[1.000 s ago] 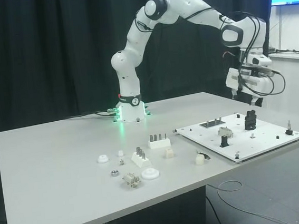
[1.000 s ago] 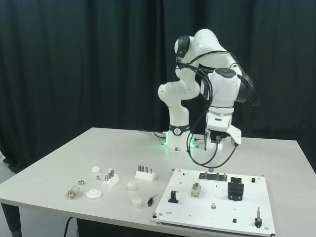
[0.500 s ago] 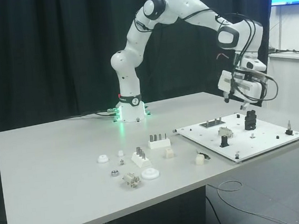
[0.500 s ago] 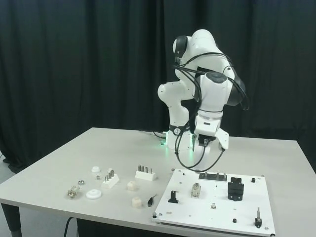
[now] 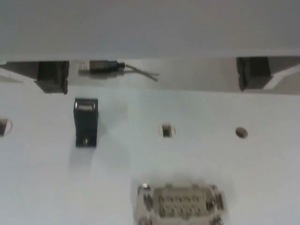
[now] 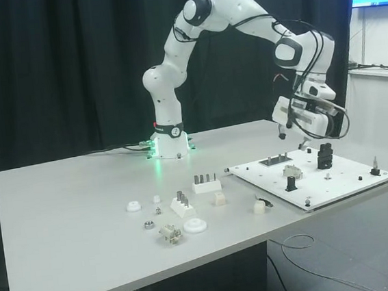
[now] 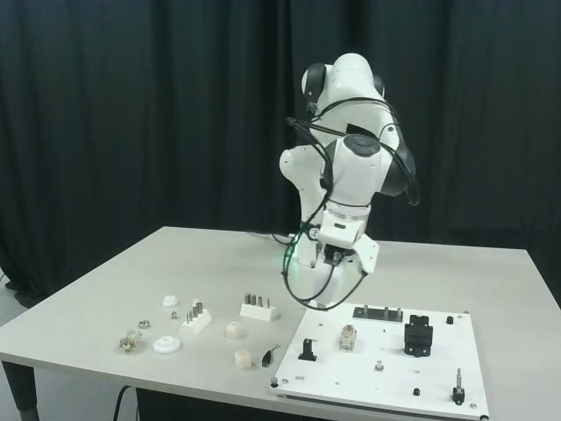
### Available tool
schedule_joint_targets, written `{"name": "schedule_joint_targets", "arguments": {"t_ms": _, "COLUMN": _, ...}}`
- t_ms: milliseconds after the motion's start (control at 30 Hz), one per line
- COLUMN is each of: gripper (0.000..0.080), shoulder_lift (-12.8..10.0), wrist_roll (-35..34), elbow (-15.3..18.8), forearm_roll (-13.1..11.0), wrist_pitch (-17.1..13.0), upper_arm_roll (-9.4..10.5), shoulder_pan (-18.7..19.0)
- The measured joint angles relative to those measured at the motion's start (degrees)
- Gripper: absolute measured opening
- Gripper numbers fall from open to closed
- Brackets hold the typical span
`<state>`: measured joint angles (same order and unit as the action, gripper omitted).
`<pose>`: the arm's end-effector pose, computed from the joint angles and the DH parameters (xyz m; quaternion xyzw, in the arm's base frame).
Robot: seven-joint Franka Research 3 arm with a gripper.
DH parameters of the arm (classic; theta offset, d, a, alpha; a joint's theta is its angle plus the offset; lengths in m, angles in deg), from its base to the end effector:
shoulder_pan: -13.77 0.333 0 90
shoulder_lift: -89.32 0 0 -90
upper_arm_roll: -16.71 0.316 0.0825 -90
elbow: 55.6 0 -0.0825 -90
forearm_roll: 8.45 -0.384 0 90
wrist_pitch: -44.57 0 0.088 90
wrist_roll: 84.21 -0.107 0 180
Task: Pick square peg 4.
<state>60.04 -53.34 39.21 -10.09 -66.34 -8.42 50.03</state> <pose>0.6336 0.1581 0.3239 0.9225 0.3635 -0.1054 0.0766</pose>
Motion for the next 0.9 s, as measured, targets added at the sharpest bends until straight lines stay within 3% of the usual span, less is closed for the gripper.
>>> {"name": "schedule_joint_targets", "arguments": {"t_ms": 233, "gripper": 0.0800, "shoulder_lift": 0.98, "wrist_roll": 0.00, "elbow": 1.63, "forearm_roll": 1.79, "wrist_pitch": 0.00, "upper_arm_roll": 0.08, "shoulder_pan": -1.62}}
{"name": "schedule_joint_targets", "arguments": {"t_ms": 467, "gripper": 0.0800, "shoulder_lift": 3.74, "wrist_roll": -0.24, "elbow": 5.65, "forearm_roll": 4.87, "wrist_pitch": -1.01, "upper_arm_roll": 0.37, "shoulder_pan": -3.22}}
{"name": "schedule_joint_targets", "arguments": {"t_ms": 667, "gripper": 0.0800, "shoulder_lift": 6.95, "wrist_roll": -2.06, "elbow": 10.73, "forearm_roll": 8.33, "wrist_pitch": -4.95, "upper_arm_roll": 1.52, "shoulder_pan": -5.61}}
{"name": "schedule_joint_targets", "arguments": {"t_ms": 900, "gripper": 0.0800, "shoulder_lift": 11.07, "wrist_roll": -3.80, "elbow": 17.33, "forearm_roll": 12.68, "wrist_pitch": -11.18, "upper_arm_roll": 4.51, "shoulder_pan": -10.36}}
